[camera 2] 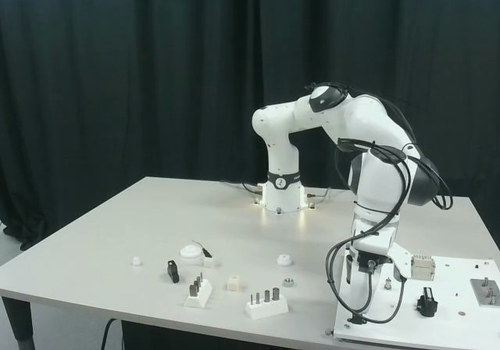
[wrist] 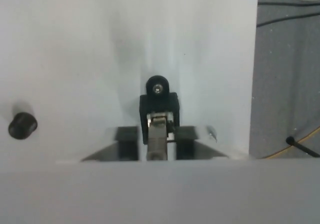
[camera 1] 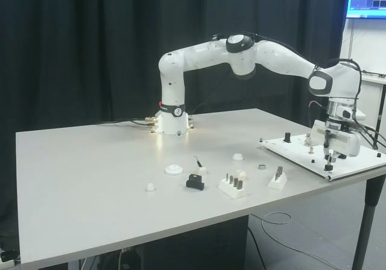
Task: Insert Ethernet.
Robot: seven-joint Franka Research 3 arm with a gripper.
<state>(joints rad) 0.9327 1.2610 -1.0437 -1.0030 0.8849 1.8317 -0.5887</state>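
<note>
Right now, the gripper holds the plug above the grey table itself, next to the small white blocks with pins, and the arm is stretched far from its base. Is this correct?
Not quite. The gripper is over the white board at the table's edge, not over the bare grey table beside the pin blocks. The first room view shows this. The arm is indeed stretched far from its base.

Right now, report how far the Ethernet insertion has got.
Done: the arm has reached the white board, and the gripper holds the Ethernet plug. In hand: the plug is lined up at the black socket block. Left: whether it is fully seated cannot be told, so pushing home and letting go may remain.
</note>
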